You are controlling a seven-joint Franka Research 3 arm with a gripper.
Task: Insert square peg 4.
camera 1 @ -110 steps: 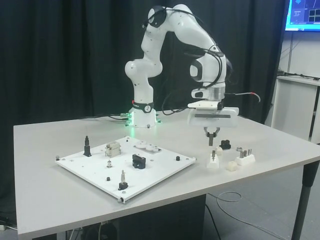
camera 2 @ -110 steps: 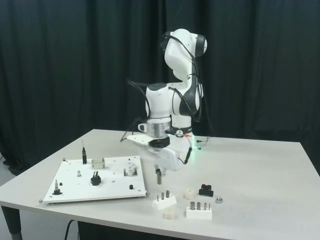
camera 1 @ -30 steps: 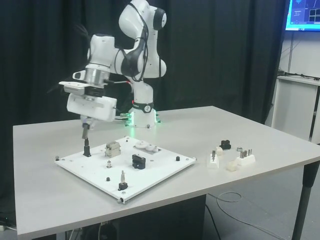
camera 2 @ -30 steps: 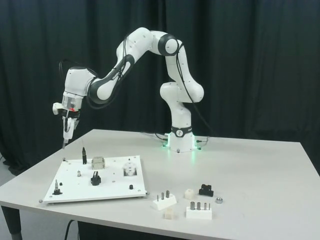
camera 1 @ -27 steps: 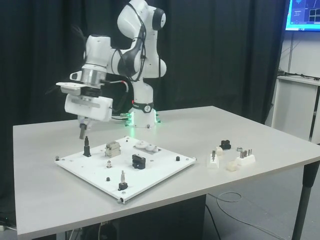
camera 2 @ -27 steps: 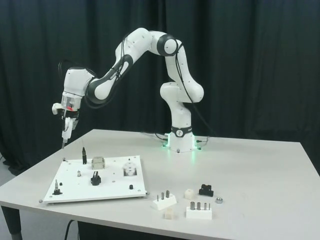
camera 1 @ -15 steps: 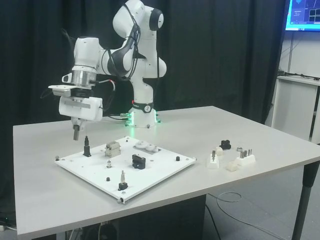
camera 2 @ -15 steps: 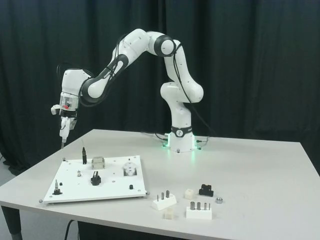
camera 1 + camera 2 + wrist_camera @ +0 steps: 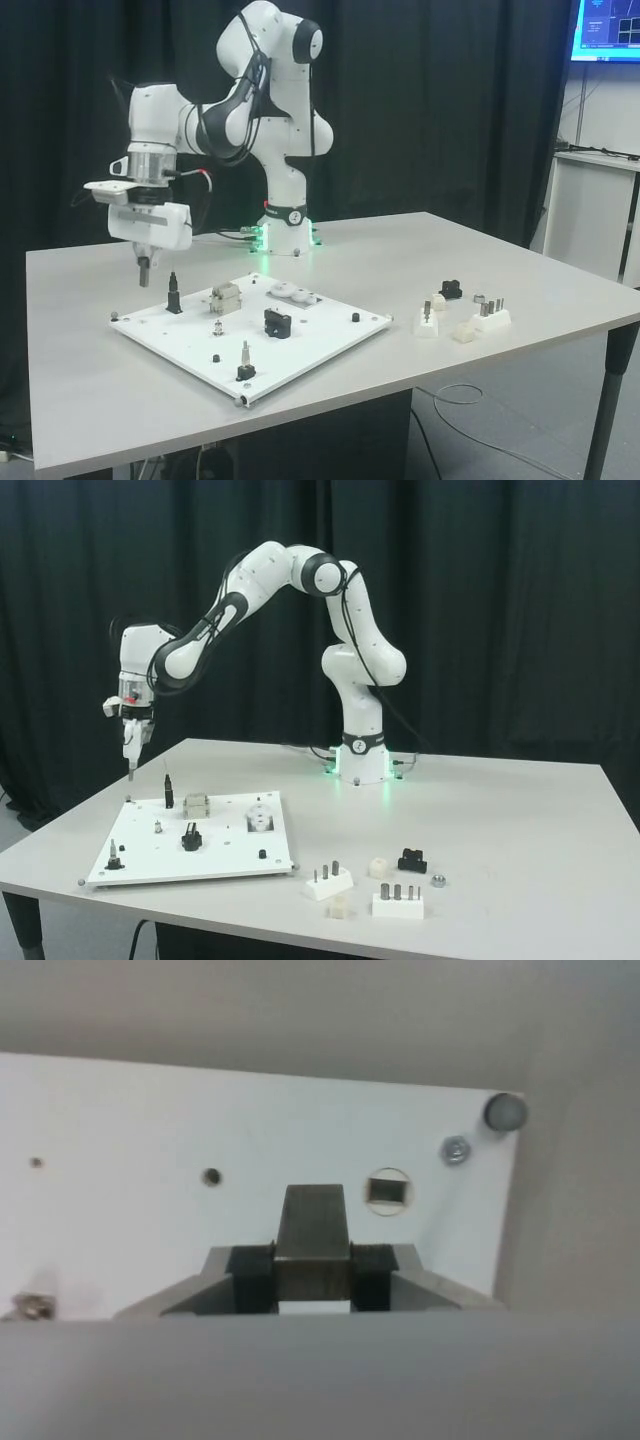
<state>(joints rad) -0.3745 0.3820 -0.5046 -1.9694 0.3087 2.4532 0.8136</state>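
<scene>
Black curtains behind; grey table [image 9: 480,270] carries white board [image 9: 300,335]. Arm [image 9: 270,575] reaches over the board's far corner. Gripper [image 9: 144,262] hangs above that corner, fingers [image 9: 375,1278] clenched on the peg [image 9: 313,1230], held upright and clear of the surface. In the wrist view, square hole [image 9: 387,1190] lies just beside the peg tip, near a screw [image 9: 456,1148] and corner stud [image 9: 505,1111]. The gripper body hides the peg's upper end there. White holders [image 9: 398,904] sit well apart; their small parts are hard to make out.
</scene>
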